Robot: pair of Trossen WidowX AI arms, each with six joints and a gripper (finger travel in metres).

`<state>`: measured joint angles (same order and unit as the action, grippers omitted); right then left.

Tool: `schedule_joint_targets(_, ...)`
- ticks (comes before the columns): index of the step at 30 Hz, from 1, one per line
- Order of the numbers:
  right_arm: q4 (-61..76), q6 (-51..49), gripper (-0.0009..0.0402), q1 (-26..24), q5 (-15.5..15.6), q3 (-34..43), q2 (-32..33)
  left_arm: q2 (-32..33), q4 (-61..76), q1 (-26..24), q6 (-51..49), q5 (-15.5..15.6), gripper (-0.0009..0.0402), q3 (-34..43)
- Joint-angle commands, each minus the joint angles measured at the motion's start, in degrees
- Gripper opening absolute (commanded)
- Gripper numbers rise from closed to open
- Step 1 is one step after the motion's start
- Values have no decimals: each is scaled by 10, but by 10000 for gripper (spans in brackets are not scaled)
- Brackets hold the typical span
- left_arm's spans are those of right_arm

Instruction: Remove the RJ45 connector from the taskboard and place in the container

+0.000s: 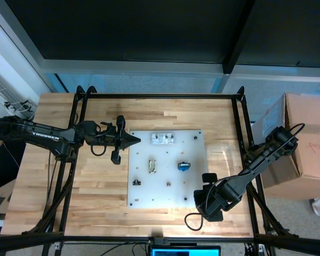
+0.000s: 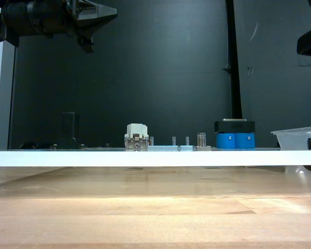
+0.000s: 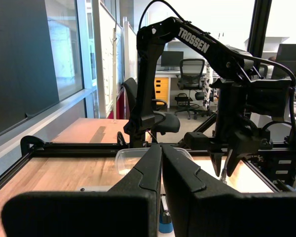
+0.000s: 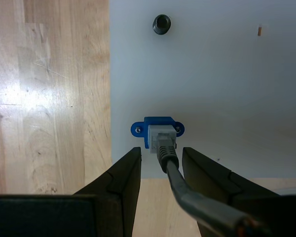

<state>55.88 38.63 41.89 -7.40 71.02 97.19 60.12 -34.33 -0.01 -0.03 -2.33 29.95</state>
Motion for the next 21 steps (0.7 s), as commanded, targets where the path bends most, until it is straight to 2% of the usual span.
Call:
schedule_joint_targets(1, 2, 0, 106, 0, 0, 0, 0, 0, 0, 0, 0, 0, 0, 0)
schedule_joint_targets(10, 8, 0, 78, 0, 0, 5, -3, 0, 0, 0, 0, 0, 0, 0)
schedule_joint_targets(13, 8, 0, 51, 0, 0, 5, -3, 0, 0, 0, 0, 0, 0, 0)
schedule_joint_targets(17, 8, -1, -5, 0, 1, 5, -3, 0, 0, 0, 0, 0, 0, 0)
schedule_joint_targets(21, 8, -1, 2, 0, 2, 5, -5, 0, 0, 0, 0, 0, 0, 0)
